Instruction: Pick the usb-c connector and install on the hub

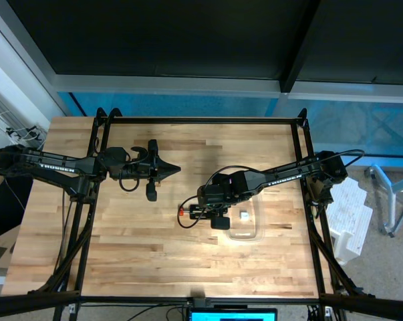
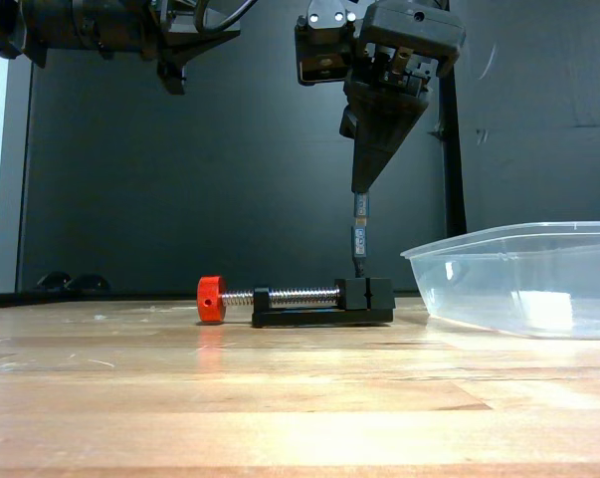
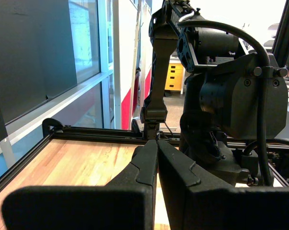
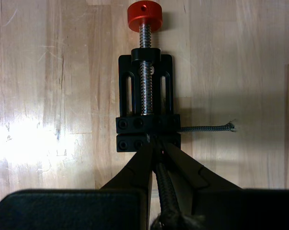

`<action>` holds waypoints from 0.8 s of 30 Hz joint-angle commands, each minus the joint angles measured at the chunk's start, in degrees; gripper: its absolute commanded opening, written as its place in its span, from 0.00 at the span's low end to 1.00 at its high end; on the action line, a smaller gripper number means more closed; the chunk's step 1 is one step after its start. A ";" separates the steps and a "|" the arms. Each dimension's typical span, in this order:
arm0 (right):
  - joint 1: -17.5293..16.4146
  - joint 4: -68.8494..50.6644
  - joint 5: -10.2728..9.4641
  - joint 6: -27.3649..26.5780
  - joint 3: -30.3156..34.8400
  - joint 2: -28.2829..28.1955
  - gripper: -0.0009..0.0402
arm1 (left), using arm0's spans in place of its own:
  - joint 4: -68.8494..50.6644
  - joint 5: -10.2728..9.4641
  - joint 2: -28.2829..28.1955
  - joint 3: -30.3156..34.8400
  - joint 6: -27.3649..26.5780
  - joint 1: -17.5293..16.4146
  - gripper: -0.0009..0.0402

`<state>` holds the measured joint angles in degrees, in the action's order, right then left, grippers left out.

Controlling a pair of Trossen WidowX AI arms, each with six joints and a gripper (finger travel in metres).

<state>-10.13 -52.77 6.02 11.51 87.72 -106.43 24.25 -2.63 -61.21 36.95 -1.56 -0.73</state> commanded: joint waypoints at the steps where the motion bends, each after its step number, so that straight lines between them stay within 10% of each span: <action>1: 0.00 0.07 -0.02 0.00 -0.28 -0.09 0.02 | 0.00 0.02 0.00 0.02 0.02 -0.02 0.02; 24: 0.02 0.70 -0.02 0.00 -0.59 -0.09 0.02 | 0.00 0.02 0.00 0.02 0.02 0.00 0.02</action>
<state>-10.11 -52.03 6.00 11.49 87.15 -106.41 24.25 -2.63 -61.21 36.97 -1.54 -0.73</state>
